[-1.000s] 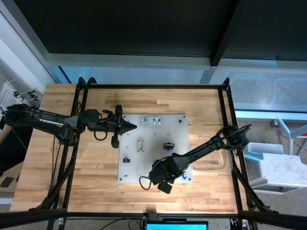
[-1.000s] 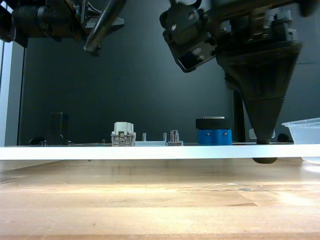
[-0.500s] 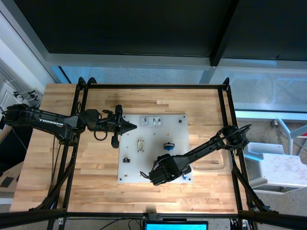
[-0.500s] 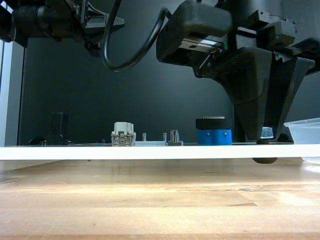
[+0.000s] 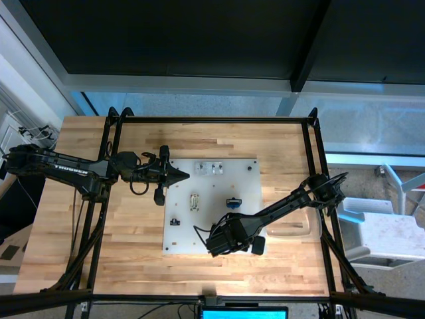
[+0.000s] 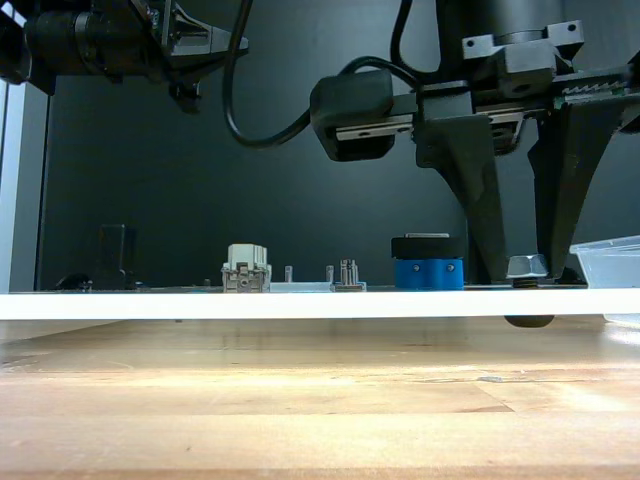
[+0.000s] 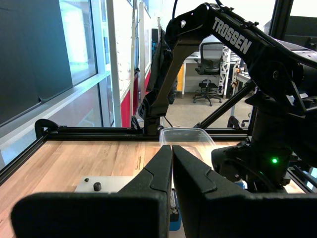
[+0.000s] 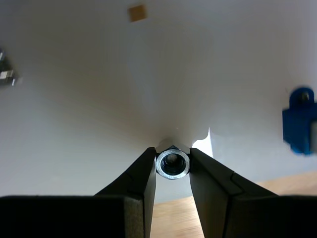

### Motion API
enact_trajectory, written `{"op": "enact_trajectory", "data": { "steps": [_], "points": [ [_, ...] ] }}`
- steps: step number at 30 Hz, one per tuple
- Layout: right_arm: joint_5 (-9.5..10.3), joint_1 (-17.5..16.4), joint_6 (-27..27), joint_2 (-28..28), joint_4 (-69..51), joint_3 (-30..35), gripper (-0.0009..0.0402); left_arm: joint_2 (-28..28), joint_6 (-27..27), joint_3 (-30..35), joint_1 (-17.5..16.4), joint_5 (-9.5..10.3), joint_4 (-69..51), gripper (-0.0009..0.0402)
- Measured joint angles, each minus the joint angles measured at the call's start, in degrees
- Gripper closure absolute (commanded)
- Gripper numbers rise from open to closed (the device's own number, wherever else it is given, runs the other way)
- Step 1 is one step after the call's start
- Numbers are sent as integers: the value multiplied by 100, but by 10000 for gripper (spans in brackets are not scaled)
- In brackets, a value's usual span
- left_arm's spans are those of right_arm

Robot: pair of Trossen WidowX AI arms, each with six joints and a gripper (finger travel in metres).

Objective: Pick the M12 fastener and fasten on the M12 threads

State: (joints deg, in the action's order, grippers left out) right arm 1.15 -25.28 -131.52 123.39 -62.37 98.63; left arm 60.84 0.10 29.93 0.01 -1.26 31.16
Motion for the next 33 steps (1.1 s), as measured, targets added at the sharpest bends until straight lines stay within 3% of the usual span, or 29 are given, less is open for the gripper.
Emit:
{"op": "enact_trajectory", "data": {
  "steps": [19, 26, 33],
  "points": [
    [-9, 0, -4151, 0, 20, 0, 364, 0, 0, 0, 0, 0, 0, 393],
    [-9, 0, -4841, 0, 20, 0, 364, 0, 0, 2, 0, 0, 2, 393],
    [-13, -9, -4852, 0, 20, 0, 364, 0, 0, 0, 0, 0, 2, 393]
  ]
}}
